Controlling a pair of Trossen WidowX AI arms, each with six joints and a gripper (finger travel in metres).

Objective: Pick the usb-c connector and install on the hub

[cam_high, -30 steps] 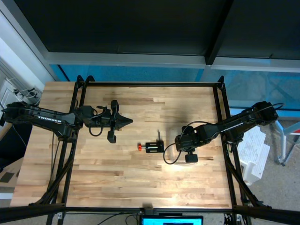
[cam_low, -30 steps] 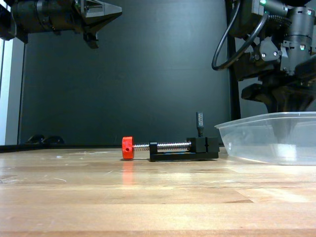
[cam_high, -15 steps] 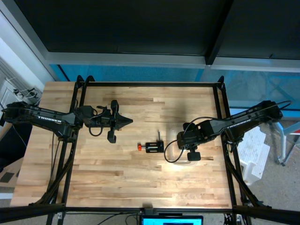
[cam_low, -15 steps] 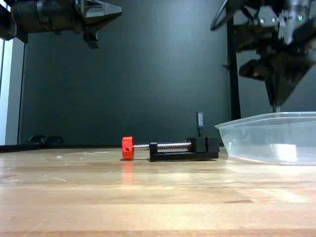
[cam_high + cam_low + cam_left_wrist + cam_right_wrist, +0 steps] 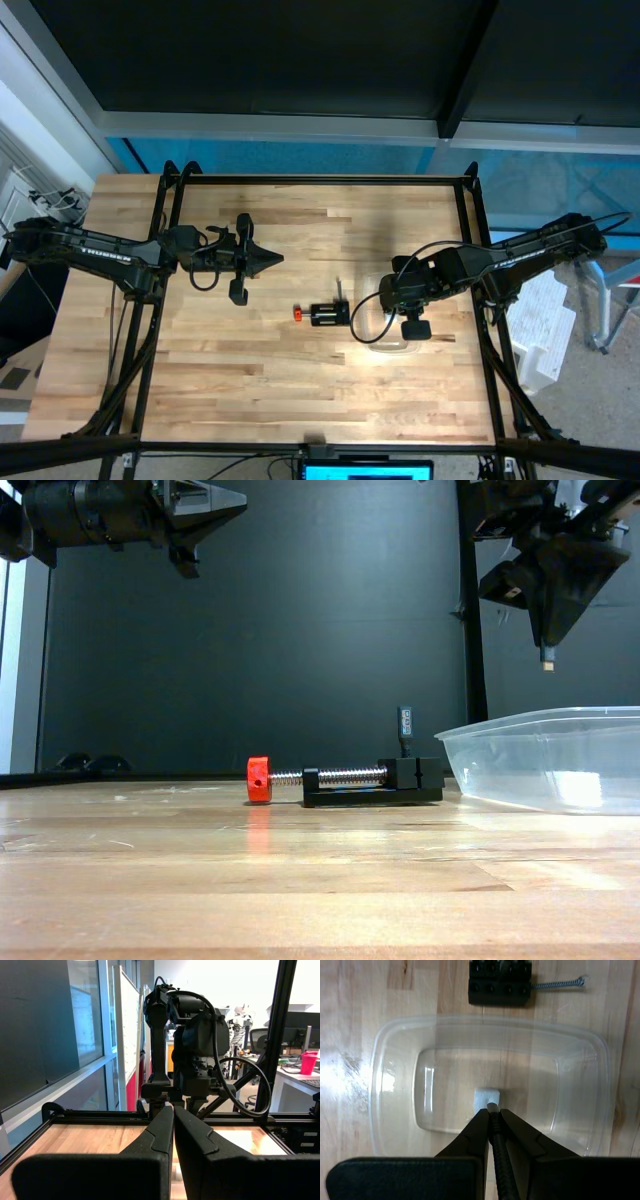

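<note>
The hub [image 5: 325, 314] is a small black block with an orange-red tip, lying on the wooden table; in the low view the hub [image 5: 370, 780] has a thin dark pin [image 5: 404, 725] standing up from it. My right gripper [image 5: 545, 630] hangs above the clear tray, shut on the usb-c connector [image 5: 547, 663], whose tip points down. In the right wrist view the usb-c connector [image 5: 492, 1110] is pinched between the fingers, with the hub [image 5: 500, 982] beyond the tray. My left gripper [image 5: 275, 259] is parked high at the left, shut and holding nothing [image 5: 173, 1110].
A clear plastic tray [image 5: 380, 345] stands right of the hub, almost touching it; the tray [image 5: 540, 760] reaches about as high as the pin's top. A black frame [image 5: 320, 180] borders the table.
My right gripper has risen out of the tray with the connector, from inside its walls to well above the rim. The left arm and the hub have not moved.
</note>
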